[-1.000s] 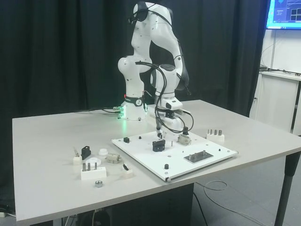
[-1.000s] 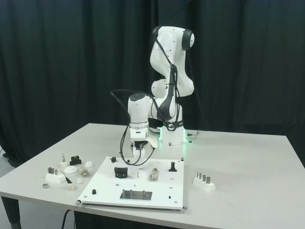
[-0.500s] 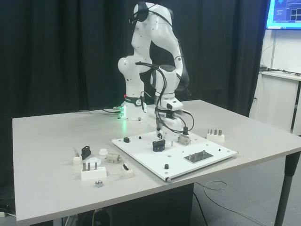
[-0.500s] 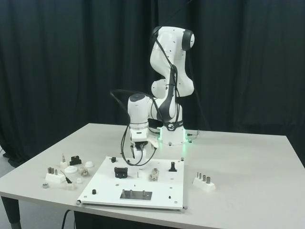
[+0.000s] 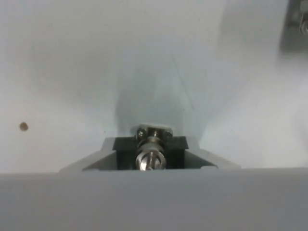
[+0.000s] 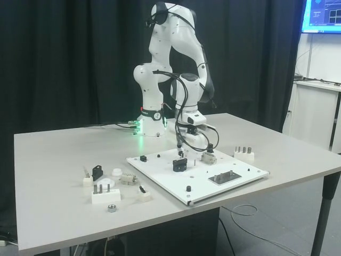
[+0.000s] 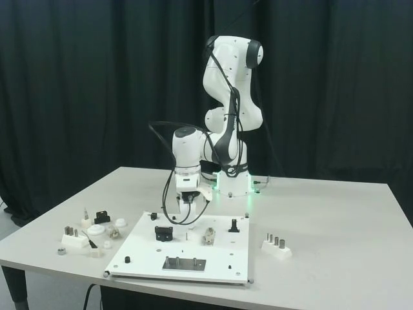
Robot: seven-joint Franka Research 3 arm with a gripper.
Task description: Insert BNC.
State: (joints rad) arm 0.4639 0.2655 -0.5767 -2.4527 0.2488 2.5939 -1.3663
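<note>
The gripper [image 6: 183, 150] rose a little over the last second. In the first room view the wrist sat lower a second ago, with the fingers reaching almost to the white board [image 6: 160, 169]; half a second later it was slightly higher, and now higher again. The second room view showed the same small climb of the gripper [image 7: 188, 213] above the board [image 7: 139, 248]. The lower arm [image 6: 186, 98] lifted with it.
</note>
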